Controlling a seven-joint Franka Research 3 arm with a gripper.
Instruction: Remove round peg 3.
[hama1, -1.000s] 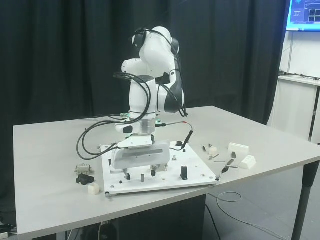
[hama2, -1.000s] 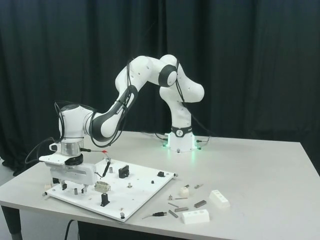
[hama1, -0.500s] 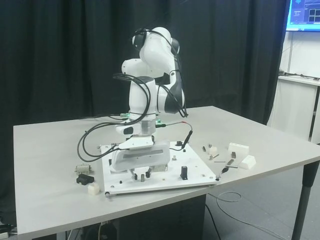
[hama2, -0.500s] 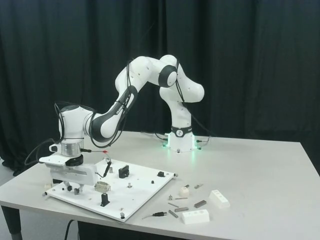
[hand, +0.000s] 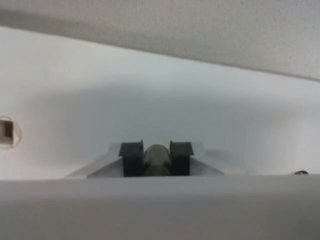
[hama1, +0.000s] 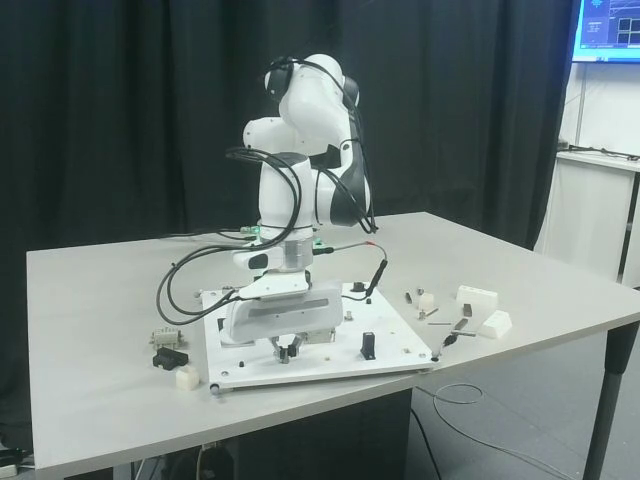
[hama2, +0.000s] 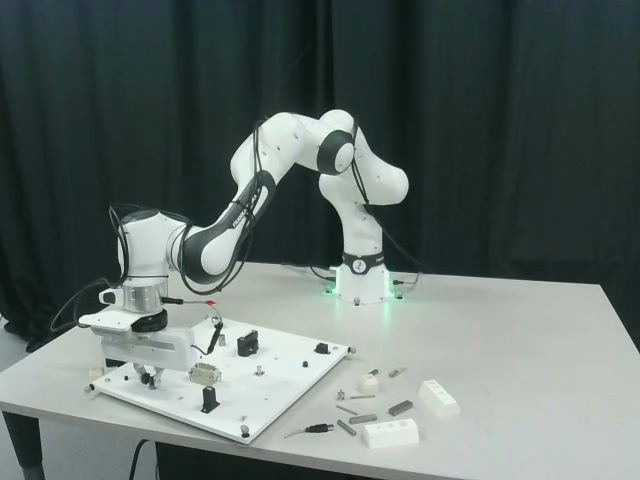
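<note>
A short grey round peg (hand: 156, 164) stands between my two black fingertips (hand: 131, 156), over the white board (hand: 165, 105). My gripper (hand: 156, 151) is shut on this peg. From the room it hangs low at the near left part of the board (hama1: 330, 372), under the wide white hand (hama1: 278, 318). The second room view shows the gripper (hama2: 149, 378) close above the board's left end (hama2: 270, 400). Whether the peg's lower end still sits in its hole is hidden.
Black blocks (hama1: 368, 344) (hama2: 247, 344) and a grey connector (hama2: 204, 374) stand on the board. White blocks (hama1: 478, 297) (hama2: 391, 433) and small loose pins (hama2: 352, 412) lie to one side of it, small parts (hama1: 170, 356) to the other. A cable (hama1: 180, 280) loops from the wrist.
The fingers, wide apart on either side of the peg a second ago, have come together onto it. The arm has hardly moved otherwise.
</note>
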